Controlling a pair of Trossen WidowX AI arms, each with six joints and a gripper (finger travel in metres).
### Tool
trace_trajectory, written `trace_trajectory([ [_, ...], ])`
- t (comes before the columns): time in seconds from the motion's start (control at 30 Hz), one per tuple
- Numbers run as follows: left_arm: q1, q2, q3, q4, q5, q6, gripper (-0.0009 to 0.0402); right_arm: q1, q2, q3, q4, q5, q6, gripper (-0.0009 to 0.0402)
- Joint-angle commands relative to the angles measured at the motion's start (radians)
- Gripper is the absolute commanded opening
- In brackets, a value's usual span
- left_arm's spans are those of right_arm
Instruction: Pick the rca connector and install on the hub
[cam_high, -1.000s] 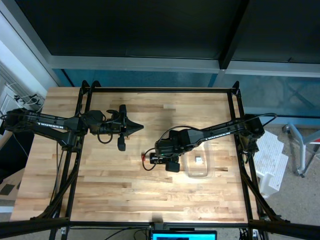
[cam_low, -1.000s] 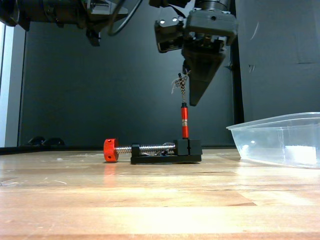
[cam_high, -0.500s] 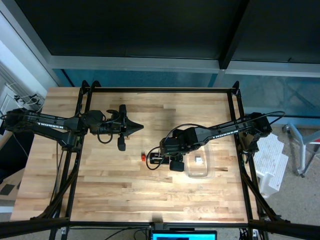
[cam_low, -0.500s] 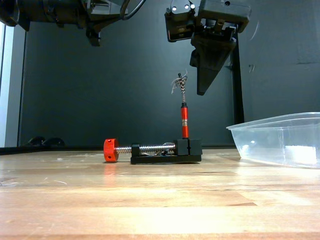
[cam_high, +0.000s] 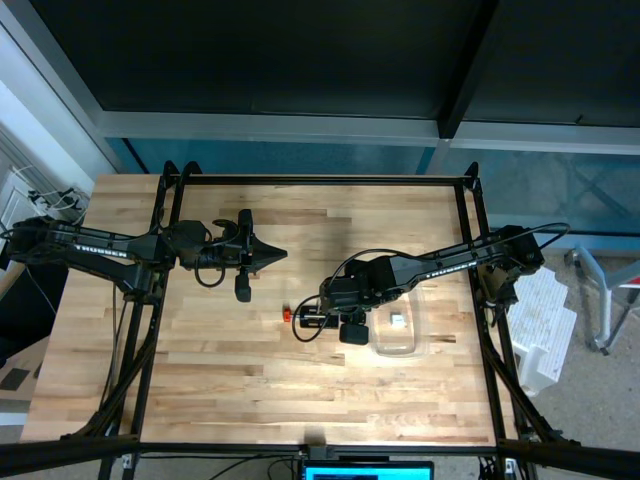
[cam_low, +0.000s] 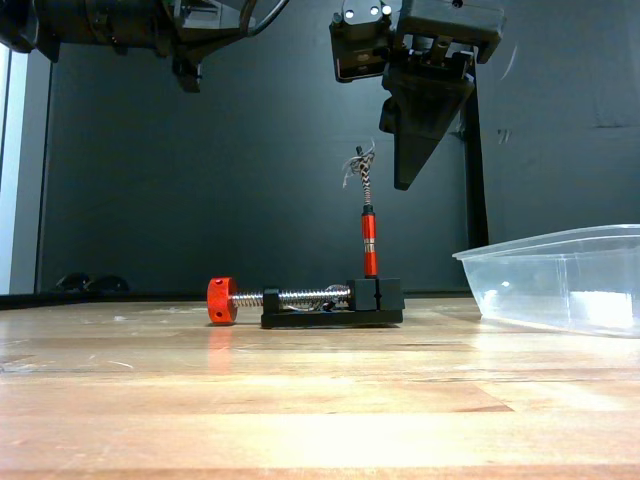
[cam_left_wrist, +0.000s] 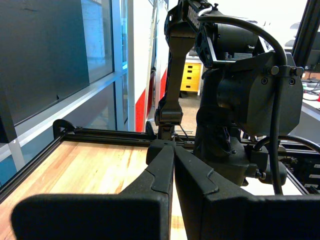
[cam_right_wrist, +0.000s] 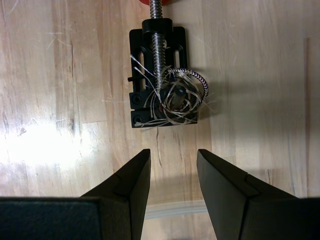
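High view: the left gripper is parked well apart; the right gripper hovers over the hub.

Low view: the rca connector stands upright in the hub, ungrasped.

Left wrist: fingers pressed together.

Right wrist: jaws spread, empty.

Installation looks complete; next, withdraw clear of the frayed wire.

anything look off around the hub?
Only the rca connector: upright in the hub, its braided tail frayed into loose strands. Right claw open, raised beside it; left claw shut, parked leftward.
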Motion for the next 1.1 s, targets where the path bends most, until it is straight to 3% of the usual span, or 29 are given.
trace_trajectory([
  [0.03,0.000,0.000,0.000,0.000,0.000,0.000,0.0000,0.000,0.001,0.000,0.003,0.000,0.001,0.0126],
  [1.1,0.000,0.000,0.000,0.000,0.000,0.000,0.0000,-0.009,0.103,0.047,0.087,-0.004,-0.006,0.0126],
])
